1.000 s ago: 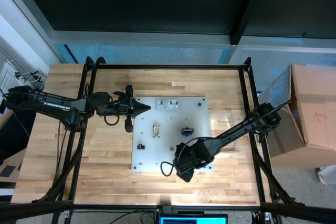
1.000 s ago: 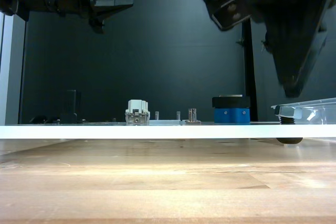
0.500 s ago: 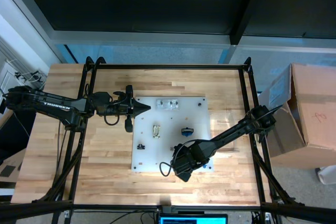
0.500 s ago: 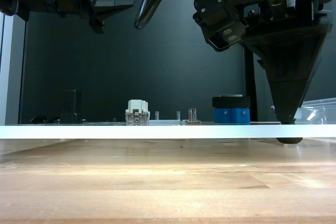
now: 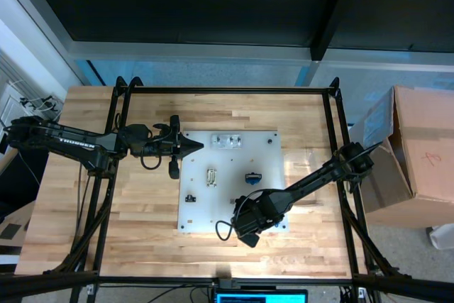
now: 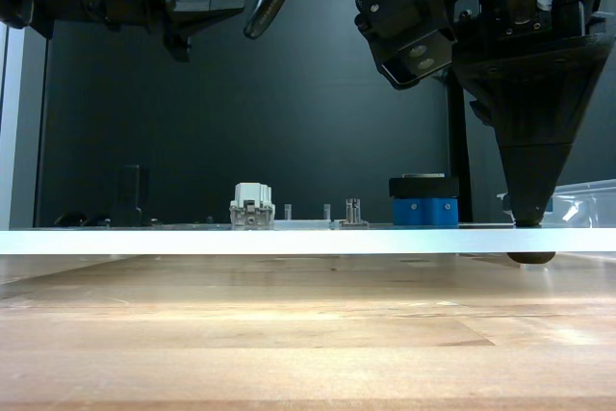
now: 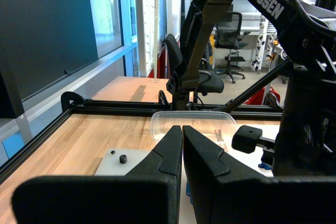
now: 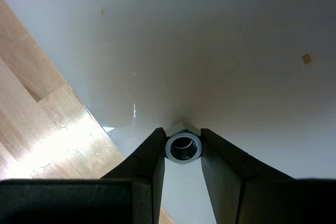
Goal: Unfasten the M12 nut and place it in the container
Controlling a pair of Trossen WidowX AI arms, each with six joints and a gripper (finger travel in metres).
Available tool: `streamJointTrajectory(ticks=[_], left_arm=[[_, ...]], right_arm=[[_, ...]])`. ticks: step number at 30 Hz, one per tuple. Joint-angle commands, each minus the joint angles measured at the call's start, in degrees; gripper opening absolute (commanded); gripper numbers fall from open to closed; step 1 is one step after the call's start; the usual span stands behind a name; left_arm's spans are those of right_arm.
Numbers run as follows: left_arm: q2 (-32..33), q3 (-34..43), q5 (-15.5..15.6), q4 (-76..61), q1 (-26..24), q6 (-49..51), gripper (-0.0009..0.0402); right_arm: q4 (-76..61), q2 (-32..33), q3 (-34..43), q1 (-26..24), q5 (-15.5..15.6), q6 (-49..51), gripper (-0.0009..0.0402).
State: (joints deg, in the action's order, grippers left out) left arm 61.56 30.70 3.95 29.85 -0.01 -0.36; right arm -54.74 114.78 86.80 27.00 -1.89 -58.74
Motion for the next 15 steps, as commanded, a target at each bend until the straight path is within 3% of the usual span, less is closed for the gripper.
streamJointTrajectory(ticks=[1,15], left_arm=[[0.02,0.00,0.00,0.00,0.00,0.00,0.0000],[0.02,0.00,0.00,0.00,0.00,0.00,0.0000]], right_arm=[[-0.33,-1.51,0.02,-0.09,-0.02,1.25,0.0012],[-8.55,-13.27,-2.27,-0.92,-0.20,11.91,0.0012]])
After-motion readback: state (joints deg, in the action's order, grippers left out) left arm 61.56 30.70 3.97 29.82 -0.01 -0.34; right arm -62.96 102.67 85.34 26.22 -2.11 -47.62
